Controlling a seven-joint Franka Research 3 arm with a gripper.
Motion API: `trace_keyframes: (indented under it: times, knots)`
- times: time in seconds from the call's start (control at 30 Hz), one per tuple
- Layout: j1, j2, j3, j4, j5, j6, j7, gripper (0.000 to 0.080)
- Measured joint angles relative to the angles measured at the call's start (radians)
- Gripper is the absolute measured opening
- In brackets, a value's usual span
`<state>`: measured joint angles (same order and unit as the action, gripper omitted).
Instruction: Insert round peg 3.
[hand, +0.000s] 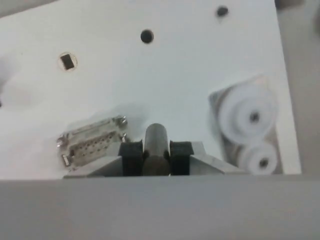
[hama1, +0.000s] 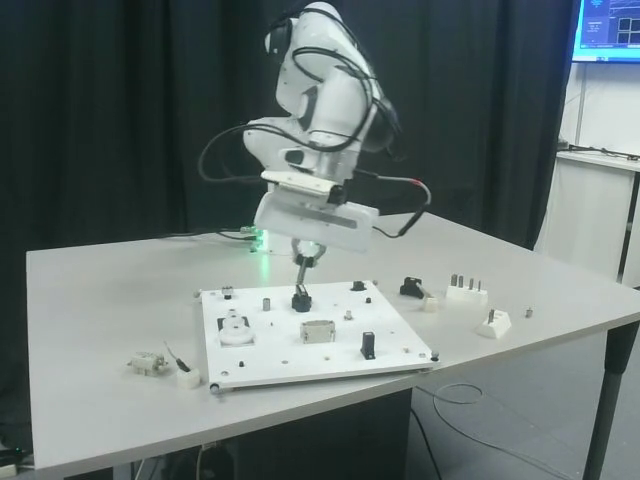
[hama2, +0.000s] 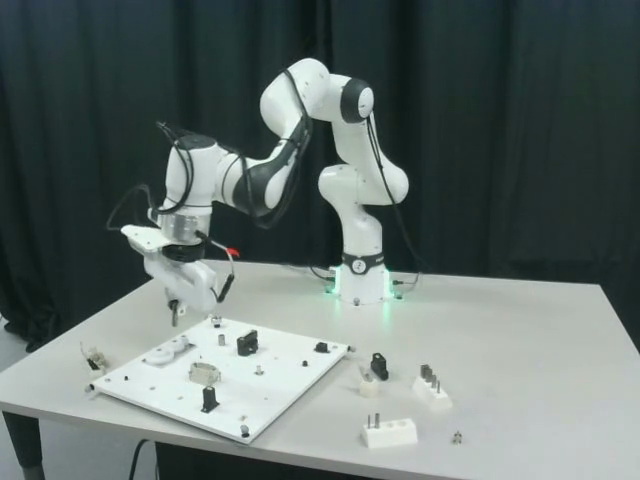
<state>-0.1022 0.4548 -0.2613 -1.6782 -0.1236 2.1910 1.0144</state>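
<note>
Wrist view, gripper (hand: 156, 151) clamping smooth cylindrical grey peg (hand: 156, 145), flat white board (hand: 175, 75)

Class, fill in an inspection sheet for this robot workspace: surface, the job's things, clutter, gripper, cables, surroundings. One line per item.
Surface: grey table carrying a white board.
Job's things: round peg held in the gripper above the board; round holes in the board.
Clutter: multi-pin connector, white pulleys, small white blocks on the table beside the board.
Gripper: gripper shut on the peg, raised off the board.
Cables: black cables looped along the arm.
Surroundings: black curtain; green light at the arm's base.
</note>
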Motion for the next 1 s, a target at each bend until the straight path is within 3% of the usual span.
trace_keyframes:
  times: [0.37, 0.63, 1.0]
  knots:
    - [-0.056, 0.025, -0.008, -0.021, 0.132, 0.12, -0.267, 0.011]
    - [-0.067, 0.064, -0.008, -0.02, 0.19, 0.185, -0.416, 0.011]
    - [-0.076, 0.13, -0.008, -0.003, 0.239, 0.254, -0.519, 0.011]
